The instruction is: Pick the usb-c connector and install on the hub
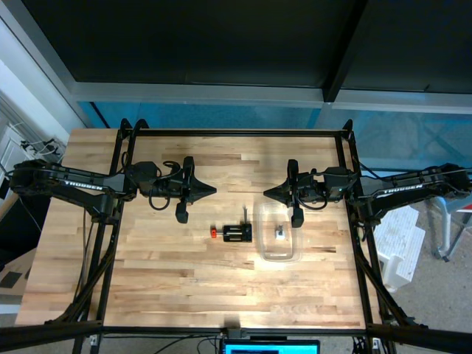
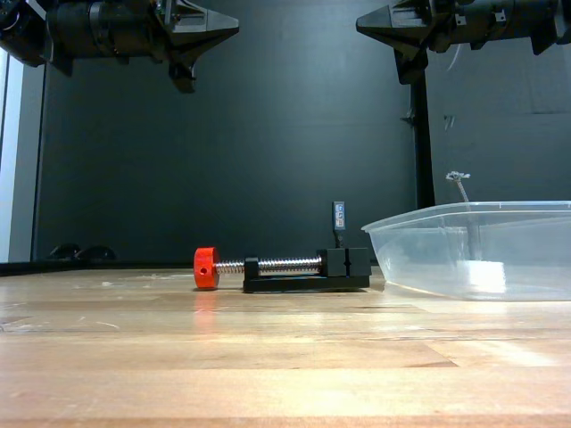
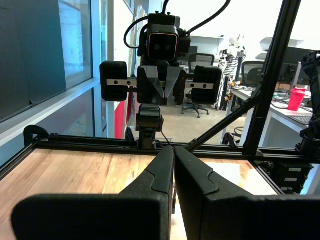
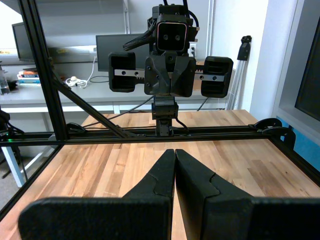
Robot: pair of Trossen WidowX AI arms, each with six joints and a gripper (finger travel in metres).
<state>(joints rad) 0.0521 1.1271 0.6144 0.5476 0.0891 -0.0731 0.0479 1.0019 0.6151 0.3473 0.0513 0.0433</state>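
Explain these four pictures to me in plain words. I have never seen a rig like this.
Two robot arms stand at the sides of a wooden table. One picture looks down from above and one looks level along the tabletop. The other two come from a camera on each arm, each facing the opposite arm. The left gripper and the right gripper hang in the air above the table, tips pointing at each other, both shut and holding nothing. On the table lies a small black clamp with a red knob and a small upright piece standing in it. Beside it, toward the right arm, sits a clear plastic tub. Inside the tub a small pale part, probably the usb-c connector, lies free.
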